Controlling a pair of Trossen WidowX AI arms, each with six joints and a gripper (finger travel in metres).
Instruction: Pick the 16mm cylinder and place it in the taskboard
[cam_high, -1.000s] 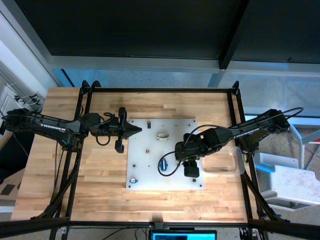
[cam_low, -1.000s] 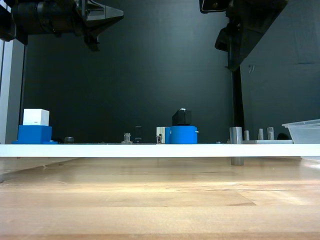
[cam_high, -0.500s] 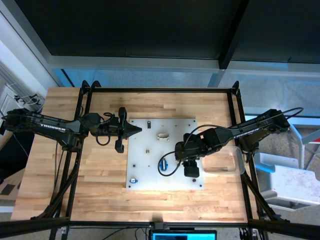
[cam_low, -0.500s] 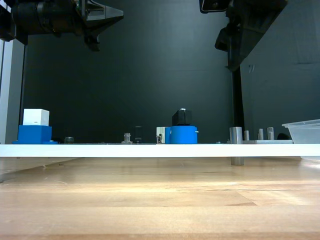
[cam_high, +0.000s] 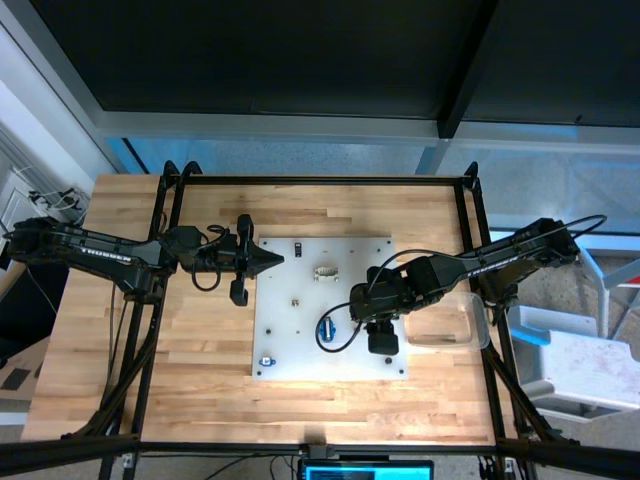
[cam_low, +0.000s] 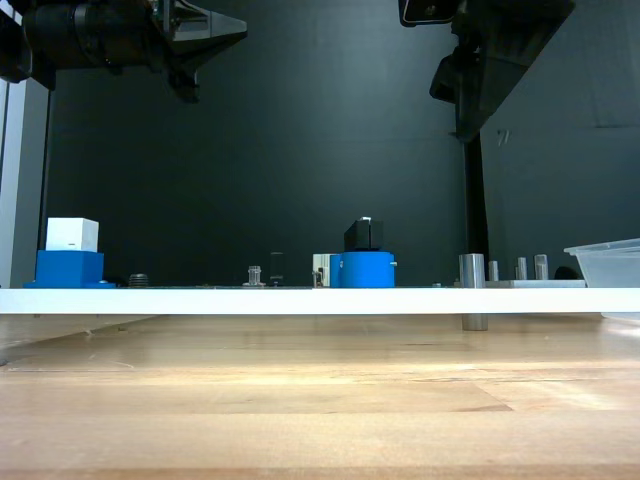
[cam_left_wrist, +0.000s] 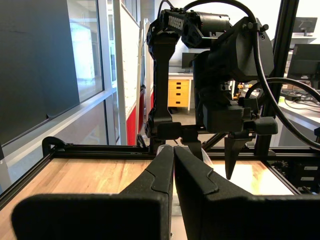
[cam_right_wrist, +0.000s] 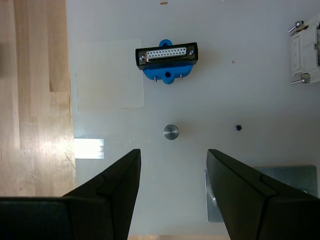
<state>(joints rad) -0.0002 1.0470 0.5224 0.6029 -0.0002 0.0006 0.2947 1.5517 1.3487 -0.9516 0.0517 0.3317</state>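
Spread right gripper over round silvery 16mm cylinder, seemingly seated in white taskboard; clenched left gripper at its edge.

The counter is pale planked wood with a soft sheen, and the taskboard on it is smooth, matt white. The 16mm cylinder on the board shows a brushed, silvery metal face. The left tool, pressed together over the board's left edge, and the right tool, spread above the cylinder, look like matt black plastic.
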